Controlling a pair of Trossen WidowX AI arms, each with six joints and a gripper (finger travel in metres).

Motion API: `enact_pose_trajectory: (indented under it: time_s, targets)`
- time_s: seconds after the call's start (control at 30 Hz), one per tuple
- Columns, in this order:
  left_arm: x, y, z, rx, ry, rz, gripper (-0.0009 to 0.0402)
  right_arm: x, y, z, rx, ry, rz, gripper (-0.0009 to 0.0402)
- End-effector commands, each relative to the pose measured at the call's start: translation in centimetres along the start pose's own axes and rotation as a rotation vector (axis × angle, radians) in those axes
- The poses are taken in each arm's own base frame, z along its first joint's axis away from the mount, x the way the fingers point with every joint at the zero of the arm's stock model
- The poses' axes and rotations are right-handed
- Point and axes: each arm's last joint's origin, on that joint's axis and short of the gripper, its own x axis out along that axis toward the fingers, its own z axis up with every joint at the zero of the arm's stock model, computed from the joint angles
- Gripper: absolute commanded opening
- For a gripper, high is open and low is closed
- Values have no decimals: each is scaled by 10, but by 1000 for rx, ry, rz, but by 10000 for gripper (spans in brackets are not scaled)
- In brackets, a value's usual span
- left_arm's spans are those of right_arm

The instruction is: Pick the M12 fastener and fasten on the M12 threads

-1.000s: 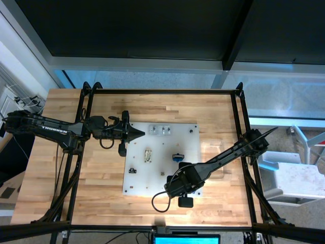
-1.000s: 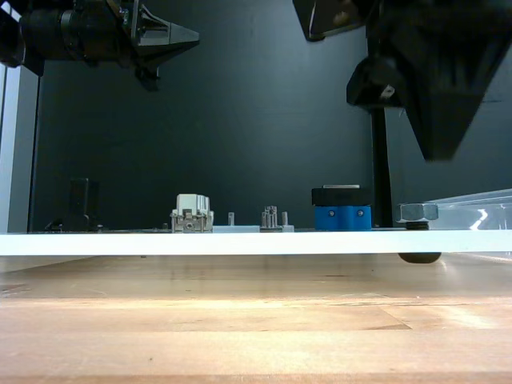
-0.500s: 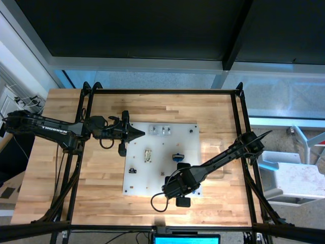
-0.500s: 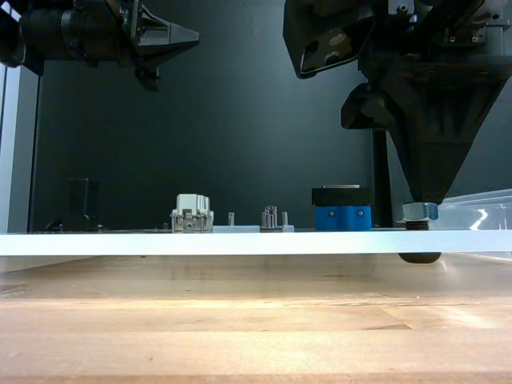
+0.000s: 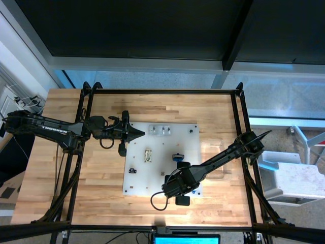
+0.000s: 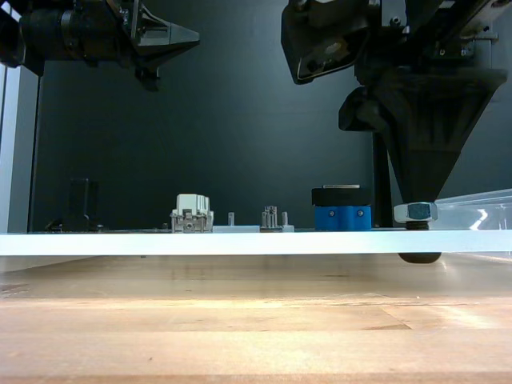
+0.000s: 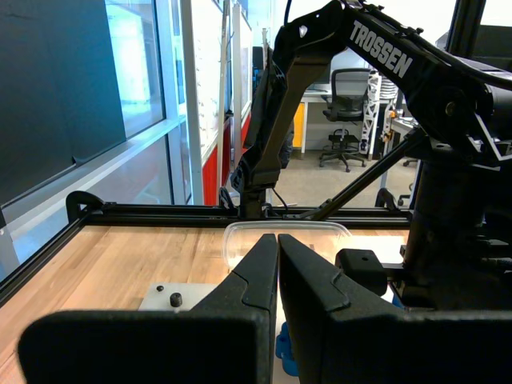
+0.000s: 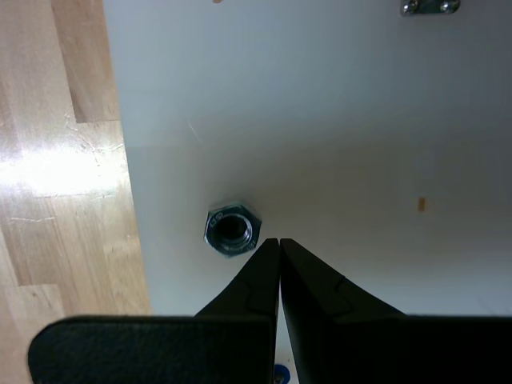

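Silver M12 nut (image 8: 232, 229) sits on its stud (image 6: 414, 226), bore upright, ribs showing under it, so not run down imo. Your right gripper (image 8: 278, 242) is pinched together on nothing. Its tips are just beside the nut, which lies off them twd the board's wood-side edge. R arm is far nearer. The left gripper (image 7: 278, 238) hangs high over the far left edge, fingers together, empty. The white board (image 8: 320, 120) is flat; blue connector (image 6: 342, 217) and clear tray (image 6: 480, 210) flank the stud.
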Motion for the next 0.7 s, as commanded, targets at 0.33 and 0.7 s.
enact_pose_trajectory:
  time_s: [0.33, 0.7]
  targets:
    - [0, 0, 0, 0, -1, 0, 0, -5, 8, -5, -34, 145, 309, 0]
    - [0, 0, 0, 0, -1, 0, 0, -11, 0, -3, 11, 11, 84, 0]
